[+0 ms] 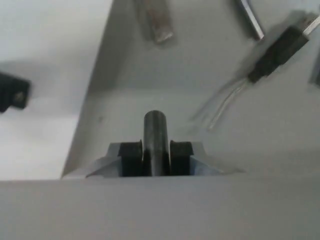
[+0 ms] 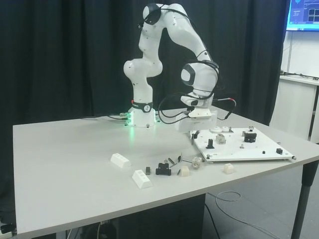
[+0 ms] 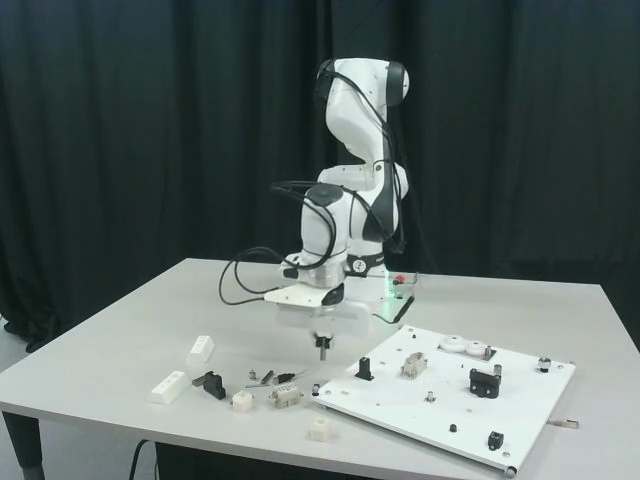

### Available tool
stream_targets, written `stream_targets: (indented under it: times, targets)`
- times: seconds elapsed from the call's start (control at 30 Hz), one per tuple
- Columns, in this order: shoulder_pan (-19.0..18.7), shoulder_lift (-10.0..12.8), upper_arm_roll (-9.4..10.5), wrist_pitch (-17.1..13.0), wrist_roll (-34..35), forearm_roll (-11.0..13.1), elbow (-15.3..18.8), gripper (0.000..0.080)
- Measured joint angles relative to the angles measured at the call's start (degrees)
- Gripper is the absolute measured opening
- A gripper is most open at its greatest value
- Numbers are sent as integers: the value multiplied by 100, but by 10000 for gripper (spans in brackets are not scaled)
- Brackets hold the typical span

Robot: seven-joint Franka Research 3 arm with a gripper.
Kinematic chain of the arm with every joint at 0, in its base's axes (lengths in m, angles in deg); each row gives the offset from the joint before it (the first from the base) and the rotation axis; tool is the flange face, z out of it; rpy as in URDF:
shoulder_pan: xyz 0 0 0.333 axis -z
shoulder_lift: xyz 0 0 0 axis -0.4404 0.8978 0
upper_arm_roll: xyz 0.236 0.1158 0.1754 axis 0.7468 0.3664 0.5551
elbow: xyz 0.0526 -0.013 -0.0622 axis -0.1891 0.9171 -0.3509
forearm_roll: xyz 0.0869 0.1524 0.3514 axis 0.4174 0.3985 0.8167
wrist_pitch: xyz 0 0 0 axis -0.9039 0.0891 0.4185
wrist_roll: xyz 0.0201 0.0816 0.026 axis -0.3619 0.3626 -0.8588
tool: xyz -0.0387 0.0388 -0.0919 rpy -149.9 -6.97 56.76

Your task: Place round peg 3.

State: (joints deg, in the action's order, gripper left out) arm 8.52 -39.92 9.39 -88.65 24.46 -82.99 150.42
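Black curtain — grey table (image 2: 65, 149) | white board (image 3: 520, 400) | tool (image 1: 155, 159) gripping round peg (image 1: 155, 131)

The white arm rises from its base, folds over at the top and reaches down, wrist pointing straight downward. Its hand (image 3: 322, 347) hangs low (black fingers (image 1: 131, 156) clamped on a peg).

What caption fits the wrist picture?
Robot hand gripping a dark round metal peg above the white board's edge.
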Motion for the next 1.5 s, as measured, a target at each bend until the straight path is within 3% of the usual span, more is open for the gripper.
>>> stream_targets:
  times: [0.6,1.43,1.47,1.5]
  targets:
    - [290,689,16,30,-321,6,-517,112]
    - [612,977,223,64,-556,69,-748,112]
    - [616,980,224,81,-562,69,-761,332]
    - [618,982,224,105,-570,71,-777,332]
